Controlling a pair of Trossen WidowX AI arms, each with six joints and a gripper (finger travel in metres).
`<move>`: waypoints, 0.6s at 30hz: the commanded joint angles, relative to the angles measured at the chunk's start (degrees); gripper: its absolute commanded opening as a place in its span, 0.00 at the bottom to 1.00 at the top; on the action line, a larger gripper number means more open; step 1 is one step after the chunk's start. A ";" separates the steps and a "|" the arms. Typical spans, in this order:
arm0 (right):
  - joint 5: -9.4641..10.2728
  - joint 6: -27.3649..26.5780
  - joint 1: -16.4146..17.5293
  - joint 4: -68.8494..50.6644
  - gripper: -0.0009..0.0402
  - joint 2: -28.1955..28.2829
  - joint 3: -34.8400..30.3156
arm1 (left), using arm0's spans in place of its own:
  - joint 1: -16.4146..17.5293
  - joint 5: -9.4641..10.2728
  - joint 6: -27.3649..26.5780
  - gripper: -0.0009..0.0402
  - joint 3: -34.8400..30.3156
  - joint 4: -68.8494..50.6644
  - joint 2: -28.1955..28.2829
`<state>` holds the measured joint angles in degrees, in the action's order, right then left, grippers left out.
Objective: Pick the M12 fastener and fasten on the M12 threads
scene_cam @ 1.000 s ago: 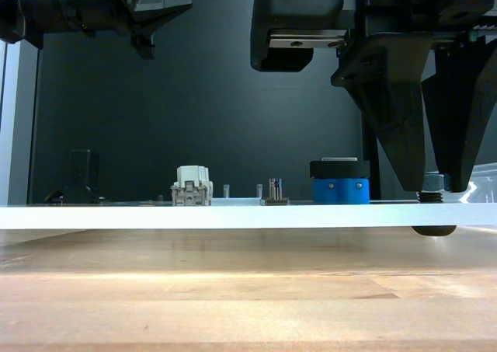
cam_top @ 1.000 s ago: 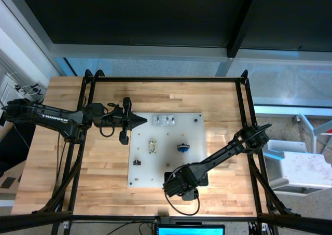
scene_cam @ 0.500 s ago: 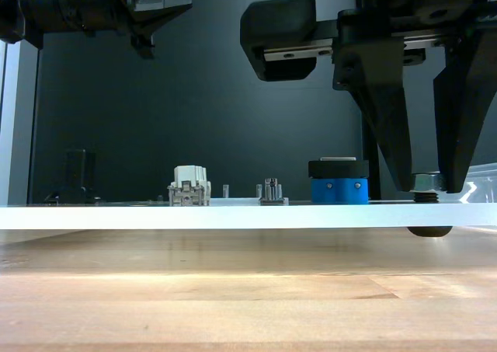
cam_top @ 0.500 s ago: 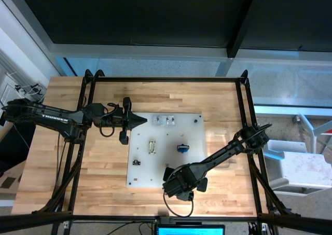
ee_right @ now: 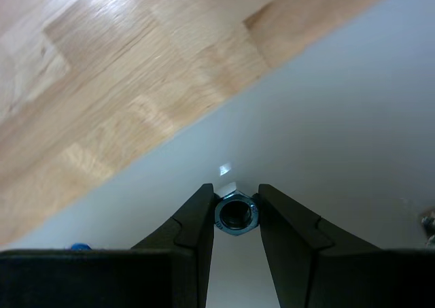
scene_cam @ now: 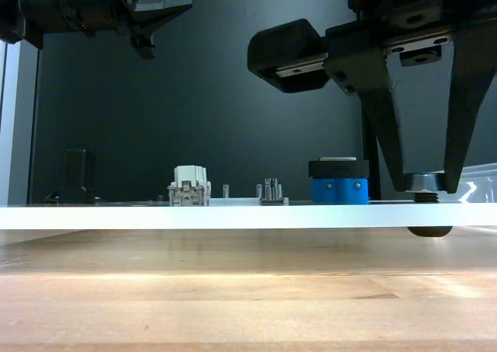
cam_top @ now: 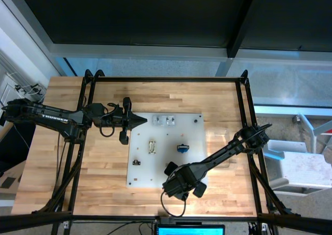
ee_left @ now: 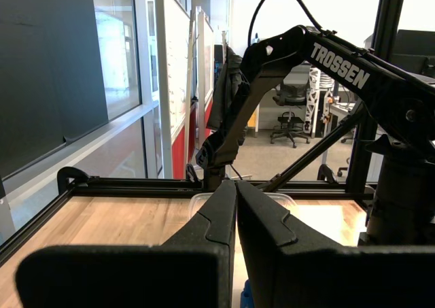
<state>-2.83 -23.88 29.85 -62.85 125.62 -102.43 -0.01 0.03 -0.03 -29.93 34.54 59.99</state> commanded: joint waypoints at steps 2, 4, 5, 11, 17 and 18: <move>0.00 8.11 0.02 1.03 0.15 0.02 -0.02 | 0.00 0.00 0.00 0.02 -0.02 0.00 0.00; 0.00 11.08 0.02 1.14 0.16 0.02 -0.04 | 0.02 -0.02 0.00 0.02 -0.02 0.02 0.00; -0.09 12.44 0.02 1.14 0.15 0.02 -0.02 | 0.00 -0.02 0.00 0.02 -0.02 0.00 0.00; -0.15 19.61 0.02 1.11 0.15 0.02 -0.02 | 0.00 -0.02 0.00 0.02 -0.02 0.00 0.00; -0.15 26.43 0.02 1.05 0.15 0.02 -0.02 | 0.02 -0.02 0.00 0.02 -0.02 0.02 0.00; -0.15 27.71 0.02 1.05 0.15 0.02 -0.02 | 0.00 -0.02 0.00 0.02 -0.02 0.02 0.00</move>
<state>-3.03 2.28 29.85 -61.54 125.62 -102.43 -0.01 0.03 -0.05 -29.93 34.54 59.99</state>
